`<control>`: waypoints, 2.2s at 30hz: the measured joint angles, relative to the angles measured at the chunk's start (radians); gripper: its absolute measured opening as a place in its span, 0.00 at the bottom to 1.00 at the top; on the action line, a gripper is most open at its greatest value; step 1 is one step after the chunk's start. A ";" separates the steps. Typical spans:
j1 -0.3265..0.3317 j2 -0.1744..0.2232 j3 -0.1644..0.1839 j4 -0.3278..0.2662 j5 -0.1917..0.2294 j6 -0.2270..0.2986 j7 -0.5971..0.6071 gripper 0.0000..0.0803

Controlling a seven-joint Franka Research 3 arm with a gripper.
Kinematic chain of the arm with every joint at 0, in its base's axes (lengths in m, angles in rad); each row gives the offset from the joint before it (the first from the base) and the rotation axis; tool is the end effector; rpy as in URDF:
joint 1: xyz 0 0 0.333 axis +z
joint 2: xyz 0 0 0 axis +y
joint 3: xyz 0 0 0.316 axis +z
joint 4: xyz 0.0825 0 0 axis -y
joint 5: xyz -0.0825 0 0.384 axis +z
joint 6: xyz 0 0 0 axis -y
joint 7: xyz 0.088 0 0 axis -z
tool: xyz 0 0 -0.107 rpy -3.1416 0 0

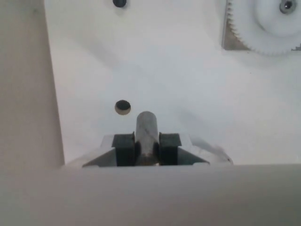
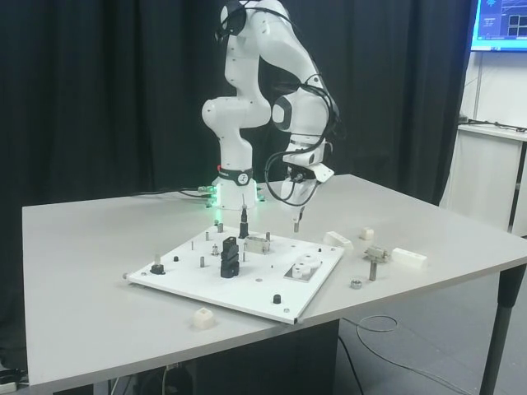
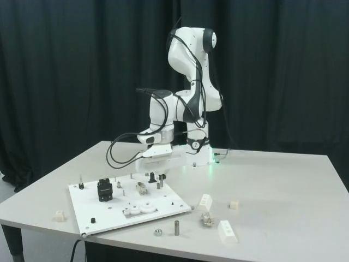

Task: Place round peg 3.

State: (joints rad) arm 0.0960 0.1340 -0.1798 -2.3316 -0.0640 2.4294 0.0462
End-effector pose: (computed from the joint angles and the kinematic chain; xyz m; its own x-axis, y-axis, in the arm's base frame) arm 0.5109 -0.0436 0.2782 0.9962 -0.0806 -0.0332 -0.0783 -0.9948 0.0656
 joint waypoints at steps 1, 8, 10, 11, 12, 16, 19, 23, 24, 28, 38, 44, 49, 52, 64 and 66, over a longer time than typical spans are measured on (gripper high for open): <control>0.000 0.000 0.001 0.001 0.001 0.001 0.000 0.13; 0.008 0.011 0.021 0.016 0.035 0.029 0.000 0.13; 0.010 0.018 0.032 0.024 0.047 0.043 0.000 0.13; 0.011 0.022 0.037 0.028 0.052 0.049 0.000 0.13; 0.013 0.027 0.043 0.034 0.058 0.055 0.000 0.13; 0.020 0.053 0.063 0.061 0.067 0.070 0.005 0.13; 0.024 0.079 0.080 0.087 0.070 0.081 0.020 0.13; 0.028 0.120 0.101 0.127 0.071 0.092 0.046 0.13; 0.029 0.132 0.105 0.139 0.071 0.094 0.052 0.13; 0.036 0.177 0.120 0.187 0.071 0.096 0.070 0.13; 0.057 0.271 0.130 0.289 0.071 0.072 0.107 0.13; 0.066 0.307 0.131 0.334 0.071 0.041 0.119 0.13; 0.070 0.335 0.131 0.366 0.071 0.023 0.124 0.13; 0.071 0.350 0.131 0.384 0.071 0.013 0.124 0.13; 0.072 0.400 0.130 0.434 0.071 -0.002 0.125 0.13; 0.072 0.406 0.130 0.440 0.071 -0.004 0.125 0.13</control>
State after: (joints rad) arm 0.1676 0.5395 -0.0497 -1.8918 0.0069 2.4258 0.1715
